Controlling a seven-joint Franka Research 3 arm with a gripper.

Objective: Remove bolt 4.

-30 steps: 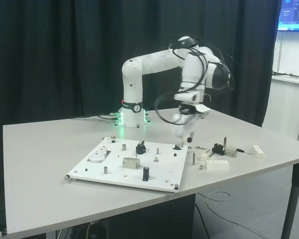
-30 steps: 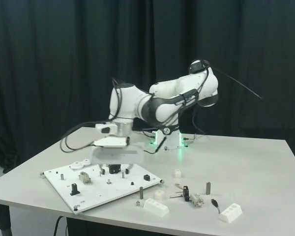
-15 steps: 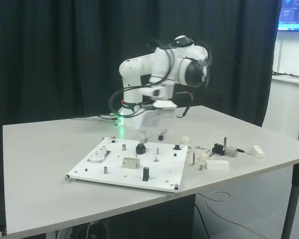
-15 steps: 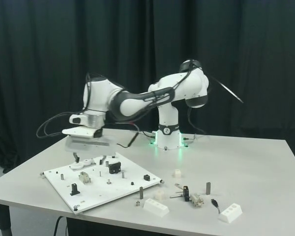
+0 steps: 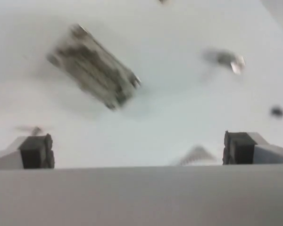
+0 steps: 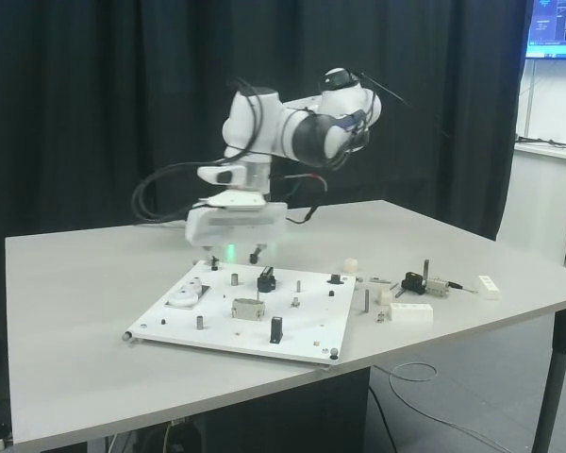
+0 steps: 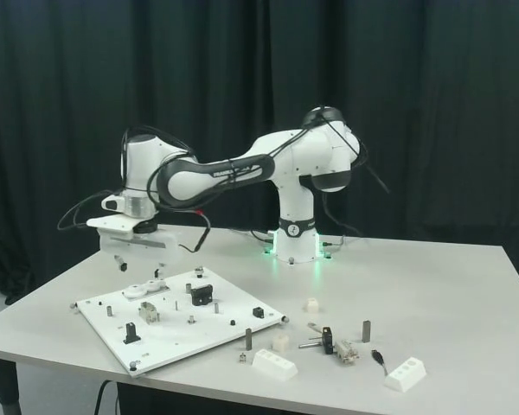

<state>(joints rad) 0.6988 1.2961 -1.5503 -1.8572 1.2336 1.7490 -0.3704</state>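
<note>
As far as I can judge from both room views, the task has not really started: every small upright peg (image 6: 236, 278) I can make out stands in the white board (image 6: 313, 332), and nothing has been lifted out of it. I cannot tell which of those pegs is bolt 4, since no number is readable from here, so I place it only as one of the pegs on the board, which sits near the front edge of the worktop (image 6: 75, 283). The jaws are spread wide and hold nothing; in the wrist view the two black fingertips (image 5: 35, 151) stand far apart with only bare board between them. The arm (image 6: 292, 127) reaches out from its green-lit base and holds the jaws in the air above the board, near the corner closest to that base and just beside the white round fitting (image 6: 186, 294). They touch nothing. Below them the wrist camera shows a grey connector block (image 5: 92, 70) lying slantwise and a small peg-like thing (image 5: 225, 57) off to one side, neither of them between the fingertips. So what is left is the whole job: line up over the right peg, come down around it, close, and draw it straight up out of its hole. The loose parts (image 6: 410, 311) by the worktop's right edge lie well apart from the jaws and play no part yet.
</note>
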